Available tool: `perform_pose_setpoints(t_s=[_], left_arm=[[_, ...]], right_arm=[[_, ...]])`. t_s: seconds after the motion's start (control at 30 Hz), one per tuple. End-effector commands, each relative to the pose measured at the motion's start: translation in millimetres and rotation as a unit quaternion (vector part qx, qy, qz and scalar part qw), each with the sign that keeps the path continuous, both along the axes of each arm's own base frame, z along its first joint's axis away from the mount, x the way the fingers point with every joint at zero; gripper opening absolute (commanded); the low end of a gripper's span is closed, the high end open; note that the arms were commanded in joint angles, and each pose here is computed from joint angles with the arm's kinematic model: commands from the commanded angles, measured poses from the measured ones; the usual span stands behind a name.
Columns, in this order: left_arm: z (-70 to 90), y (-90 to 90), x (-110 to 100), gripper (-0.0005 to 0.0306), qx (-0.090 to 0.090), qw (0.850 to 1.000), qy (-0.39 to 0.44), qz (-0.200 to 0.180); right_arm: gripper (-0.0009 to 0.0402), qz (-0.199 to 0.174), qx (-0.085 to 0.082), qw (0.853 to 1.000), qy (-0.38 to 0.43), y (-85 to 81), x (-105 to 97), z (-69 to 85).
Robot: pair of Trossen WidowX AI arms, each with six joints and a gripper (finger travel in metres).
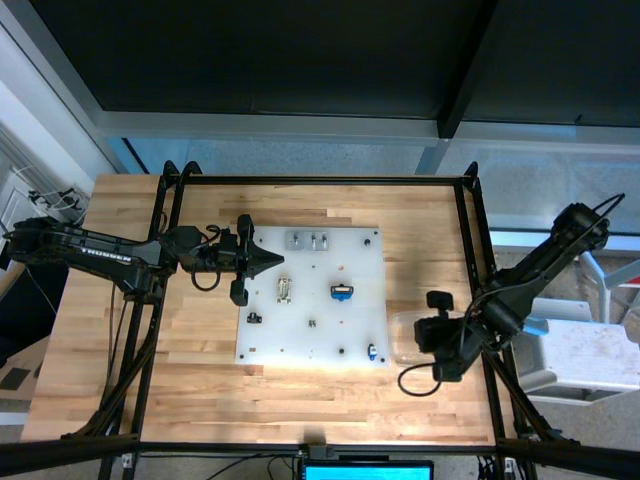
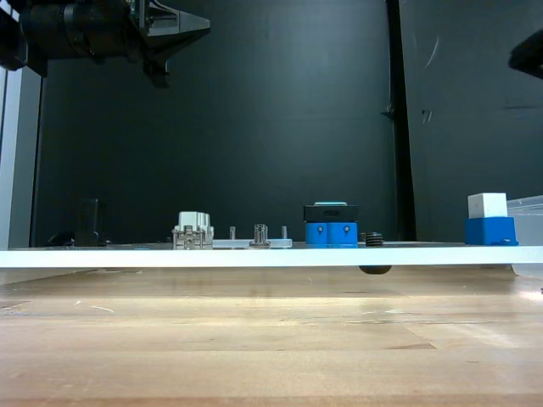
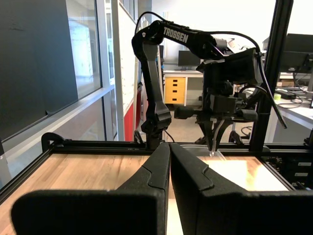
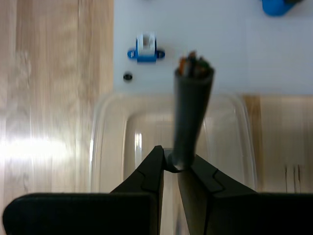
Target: Remove the rj45 connector and place it in the container
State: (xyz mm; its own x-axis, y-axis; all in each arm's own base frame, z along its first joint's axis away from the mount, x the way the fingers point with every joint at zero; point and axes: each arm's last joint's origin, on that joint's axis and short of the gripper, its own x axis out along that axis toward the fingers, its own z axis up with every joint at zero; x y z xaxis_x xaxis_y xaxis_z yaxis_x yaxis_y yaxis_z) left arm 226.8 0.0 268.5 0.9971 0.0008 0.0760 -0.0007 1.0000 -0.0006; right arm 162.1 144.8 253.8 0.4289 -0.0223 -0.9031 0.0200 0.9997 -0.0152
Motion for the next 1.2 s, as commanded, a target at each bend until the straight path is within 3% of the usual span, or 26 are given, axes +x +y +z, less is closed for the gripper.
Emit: perform_pose_setpoints(t_s=[0.03,0.43,0.9,1.03,1.2], left_arm=[[0.1,0.1,0.1,0.0,0.0,1.0,0.0,0.0],[0.2,0.1,0.0,0.0,0.0,1.0,0.0,0.0],[0.1,0.0,0.1,0.0,0.0,1.0,0.0,0.0],[0.1,0.0,0.1,0.0,0.0,1.0,0.0,0.0],[0.1,0.1,0.1,0.0,0.0,1.0,0.0,0.0]], right_arm=[[0.0,-0.006,0.005,1.0,0.003,-0.7,-8.1,-2.0],[0.0,-0.005,0.02,1.0,0.02,-4.7,-26.7,-12.6],[0.0001,-0.006,0.013,0.999,0.029,-6.2,-28.1,-13.9],[0.0024,-0.003,0.017,0.999,0.043,-6.6,-29.3,-14.4],[0.0082,-0.003,0.01,0.999,0.051,-7.9,-30.7,-14.9]])
